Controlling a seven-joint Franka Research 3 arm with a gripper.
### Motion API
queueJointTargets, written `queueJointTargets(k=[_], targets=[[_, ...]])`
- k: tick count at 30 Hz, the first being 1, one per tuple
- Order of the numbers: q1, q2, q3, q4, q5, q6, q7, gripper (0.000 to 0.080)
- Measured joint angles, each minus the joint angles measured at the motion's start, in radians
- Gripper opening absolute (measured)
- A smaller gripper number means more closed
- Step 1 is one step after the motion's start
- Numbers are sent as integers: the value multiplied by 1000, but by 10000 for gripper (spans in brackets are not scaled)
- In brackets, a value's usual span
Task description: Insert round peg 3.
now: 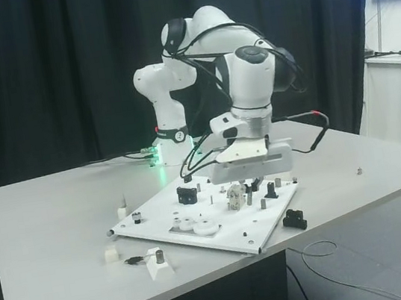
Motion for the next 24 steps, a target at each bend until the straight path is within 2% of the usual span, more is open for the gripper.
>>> queueJointTargets(k=[16, 24], targets=[[53, -10, 5, -35, -71, 52, 304, 99], [60, -29, 32, -77, -126, 110, 414, 99]])
